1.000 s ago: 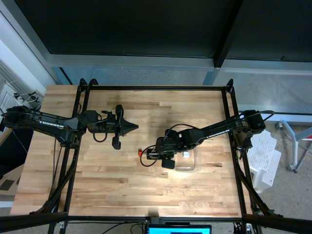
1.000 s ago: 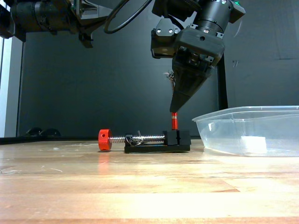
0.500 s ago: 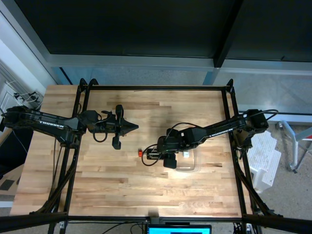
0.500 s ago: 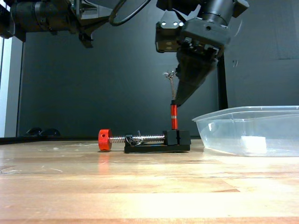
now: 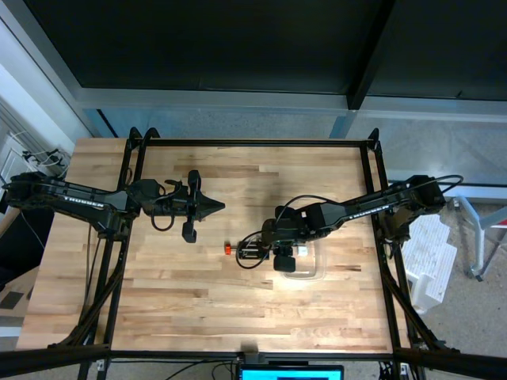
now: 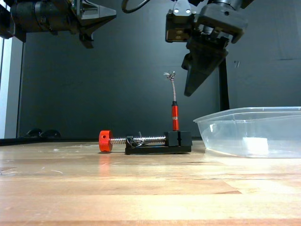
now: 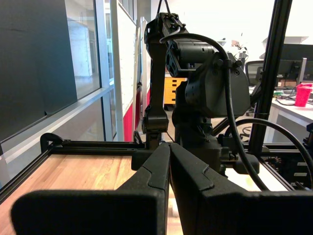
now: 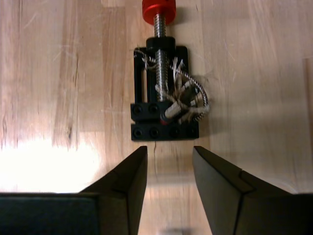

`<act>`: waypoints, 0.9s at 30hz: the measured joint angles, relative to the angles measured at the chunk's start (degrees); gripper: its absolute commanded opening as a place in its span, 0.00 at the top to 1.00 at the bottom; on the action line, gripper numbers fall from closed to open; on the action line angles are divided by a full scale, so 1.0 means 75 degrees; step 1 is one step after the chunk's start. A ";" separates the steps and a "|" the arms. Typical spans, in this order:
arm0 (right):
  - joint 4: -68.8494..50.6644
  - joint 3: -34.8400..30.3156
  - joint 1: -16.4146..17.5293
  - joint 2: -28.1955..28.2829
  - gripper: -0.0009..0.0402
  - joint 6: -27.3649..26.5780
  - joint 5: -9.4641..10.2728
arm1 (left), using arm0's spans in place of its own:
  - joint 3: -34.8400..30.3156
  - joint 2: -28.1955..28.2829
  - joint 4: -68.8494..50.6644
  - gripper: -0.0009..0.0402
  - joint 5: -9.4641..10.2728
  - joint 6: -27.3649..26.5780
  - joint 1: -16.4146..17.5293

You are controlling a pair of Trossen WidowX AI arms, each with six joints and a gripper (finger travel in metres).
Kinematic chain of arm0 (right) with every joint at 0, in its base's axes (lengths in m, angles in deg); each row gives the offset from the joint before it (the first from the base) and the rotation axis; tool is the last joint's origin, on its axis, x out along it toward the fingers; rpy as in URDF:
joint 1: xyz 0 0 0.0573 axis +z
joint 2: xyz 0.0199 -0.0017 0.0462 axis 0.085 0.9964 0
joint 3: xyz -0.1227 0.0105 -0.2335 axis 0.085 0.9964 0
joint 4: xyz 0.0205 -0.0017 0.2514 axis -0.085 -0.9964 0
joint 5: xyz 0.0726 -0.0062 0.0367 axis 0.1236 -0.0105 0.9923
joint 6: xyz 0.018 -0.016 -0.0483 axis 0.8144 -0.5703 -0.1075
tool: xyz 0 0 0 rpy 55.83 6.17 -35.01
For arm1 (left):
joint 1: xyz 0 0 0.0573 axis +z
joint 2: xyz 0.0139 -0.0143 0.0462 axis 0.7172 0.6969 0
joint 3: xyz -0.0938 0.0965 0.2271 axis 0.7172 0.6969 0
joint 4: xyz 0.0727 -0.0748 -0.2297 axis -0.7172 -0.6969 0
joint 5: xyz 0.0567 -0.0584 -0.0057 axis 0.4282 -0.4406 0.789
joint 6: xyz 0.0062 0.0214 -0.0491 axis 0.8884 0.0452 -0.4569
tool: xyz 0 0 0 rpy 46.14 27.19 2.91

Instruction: Pick the RCA connector and install on taskboard

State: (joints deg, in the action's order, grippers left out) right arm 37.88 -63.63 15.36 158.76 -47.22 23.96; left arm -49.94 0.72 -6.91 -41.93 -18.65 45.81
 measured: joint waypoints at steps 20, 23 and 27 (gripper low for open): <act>0.1903 0.2157 -0.0463 -0.2990 0.98 -0.0804 -0.0058 | 0.0003 0.0003 0.0000 0.98 0.0000 0.0000 0.0000; 0.2486 0.2605 -0.0641 -0.3535 0.98 -0.0985 -0.0047 | 0.0000 0.0003 0.0000 0.98 0.0000 0.0000 0.0000; 0.3171 0.3095 -0.0930 -0.4214 0.98 -0.1139 0.0318 | 0.0000 0.0003 0.0000 0.98 0.0000 0.0000 0.0000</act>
State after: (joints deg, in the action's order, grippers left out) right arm 61.66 -40.42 8.38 127.15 -55.76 26.34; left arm -49.94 0.74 -6.91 -41.93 -18.65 45.81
